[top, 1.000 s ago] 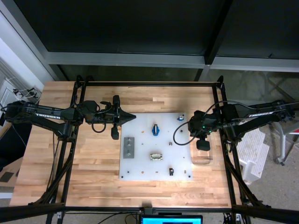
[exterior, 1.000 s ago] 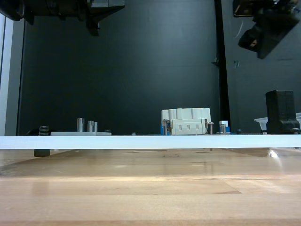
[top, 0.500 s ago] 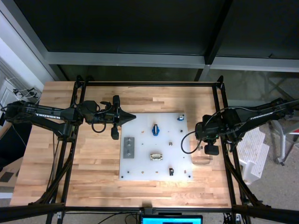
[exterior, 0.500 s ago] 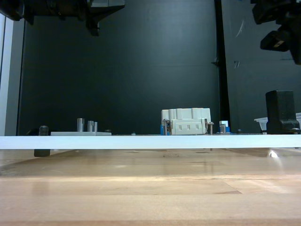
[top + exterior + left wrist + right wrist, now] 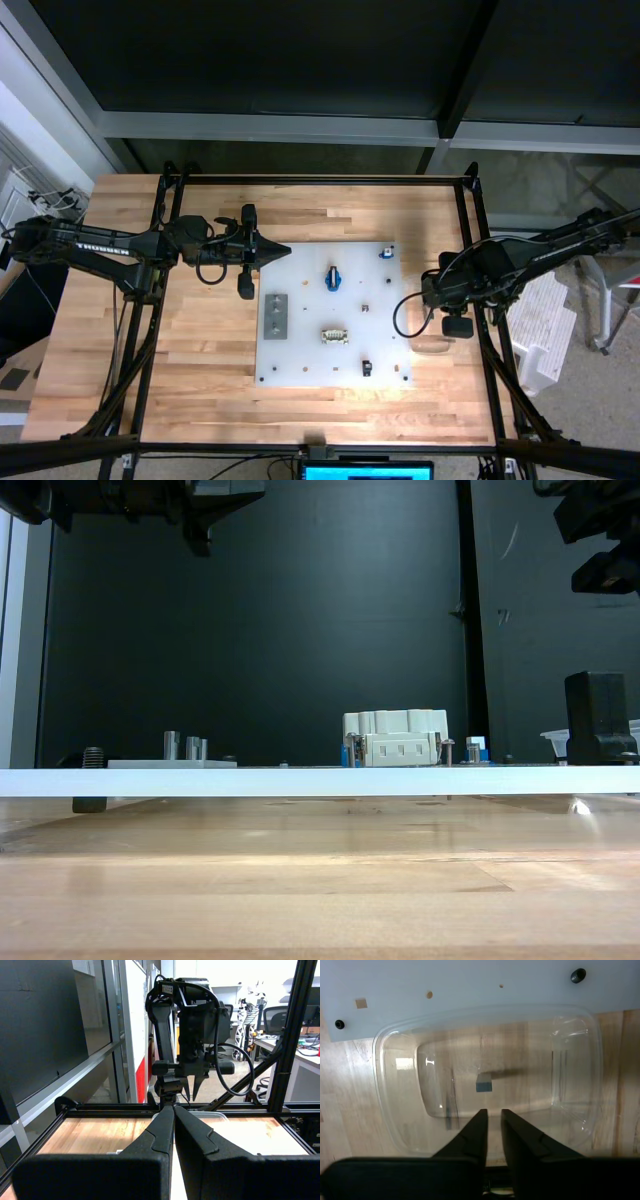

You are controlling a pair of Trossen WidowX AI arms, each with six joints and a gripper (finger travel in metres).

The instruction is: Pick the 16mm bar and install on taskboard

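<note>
- My right tool [image 5: 492, 1111] has been swinging off the taskboard's [image 5: 300, 350] right edge and outward. It is now hanging above the clear tray [image 5: 385, 1110].
- The 16mm bar [image 5: 483, 1082] is lying free on the tray floor, just ahead of that tool and clear of any seat. That is why I am hovering here.
- I am keeping its fingers [image 5: 475, 1130] at a narrow gap, gripping nothing. I judge they are needing to widen before I drop.
- My left tool [image 5: 285, 248] is hovering level at the board's left edge, closed tight and empty, probably leaving the right arm room.
</note>
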